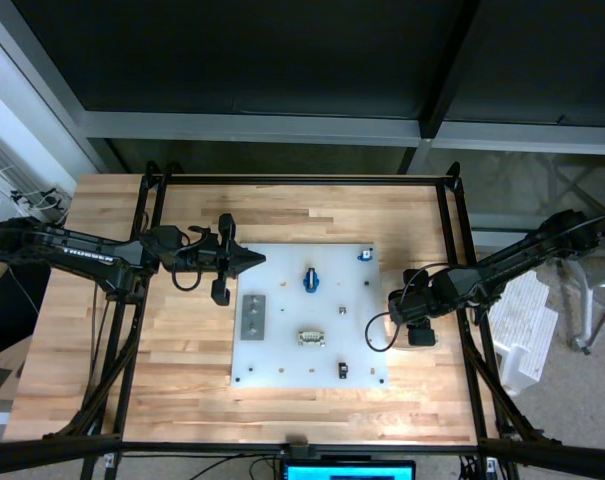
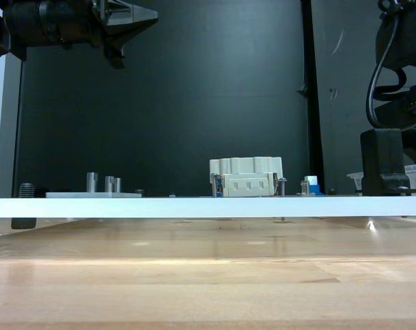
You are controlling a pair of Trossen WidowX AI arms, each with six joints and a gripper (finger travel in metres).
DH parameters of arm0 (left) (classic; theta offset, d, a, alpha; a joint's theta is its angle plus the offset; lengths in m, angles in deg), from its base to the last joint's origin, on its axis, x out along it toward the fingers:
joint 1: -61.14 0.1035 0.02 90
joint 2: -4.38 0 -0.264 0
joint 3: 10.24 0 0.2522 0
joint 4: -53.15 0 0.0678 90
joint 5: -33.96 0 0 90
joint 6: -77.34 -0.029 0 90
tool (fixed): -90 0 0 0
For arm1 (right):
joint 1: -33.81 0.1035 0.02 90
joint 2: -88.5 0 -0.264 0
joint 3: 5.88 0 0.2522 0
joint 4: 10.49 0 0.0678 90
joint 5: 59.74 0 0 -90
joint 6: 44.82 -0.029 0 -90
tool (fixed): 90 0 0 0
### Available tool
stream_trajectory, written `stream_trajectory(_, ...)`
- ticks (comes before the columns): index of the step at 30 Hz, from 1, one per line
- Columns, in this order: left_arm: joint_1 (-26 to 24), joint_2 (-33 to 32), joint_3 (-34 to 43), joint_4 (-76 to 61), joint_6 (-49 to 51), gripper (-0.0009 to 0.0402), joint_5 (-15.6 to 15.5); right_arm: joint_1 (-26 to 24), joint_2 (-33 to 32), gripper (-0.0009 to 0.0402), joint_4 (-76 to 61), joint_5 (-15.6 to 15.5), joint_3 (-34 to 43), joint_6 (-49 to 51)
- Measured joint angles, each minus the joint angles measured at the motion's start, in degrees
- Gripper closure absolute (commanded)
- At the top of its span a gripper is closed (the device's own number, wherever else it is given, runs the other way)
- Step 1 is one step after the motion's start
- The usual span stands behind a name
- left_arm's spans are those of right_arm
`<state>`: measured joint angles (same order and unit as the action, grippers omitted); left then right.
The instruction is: Pick the 16mm bar and install on taskboard
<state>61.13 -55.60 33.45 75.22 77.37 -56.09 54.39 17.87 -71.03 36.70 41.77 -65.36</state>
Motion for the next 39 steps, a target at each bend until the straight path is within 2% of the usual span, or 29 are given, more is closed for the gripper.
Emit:
stream_trajectory(7, 0.0, 0.0, 0.0, 0.0, 0.0, 0.0393, 0.0, 0.1, 0.6, 0.0227, -0.7, 0.0, 0.3, 0.0)
stream_trajectory(12, 0.0, 0.0, 0.0, 0.0, 0.0, 0.0393, 0.0, 0.1, 1.4, 0.0245, -1.9, 0.0, 1.0, 0.0)
stream_trajectory(21, 0.0, 0.0, 0.0, 0.0, 0.0, 0.0393, 0.0, 0.1, 2.1, 0.0315, -2.1, 0.3, 1.1, 0.0)
stream_trajectory(29, 0.0, 0.0, 0.0, 0.0, 0.0, 0.0393, 0.0, 0.1, 2.1, 0.0394, -2.3, 0.3, 1.1, 0.3)
stream_trajectory(39, 0.0, 0.0, 0.0, 0.0, 0.0, 0.0393, 0.0, 0.1, 2.1, 0.038, -1.7, 0.0, 1.1, 0.2)
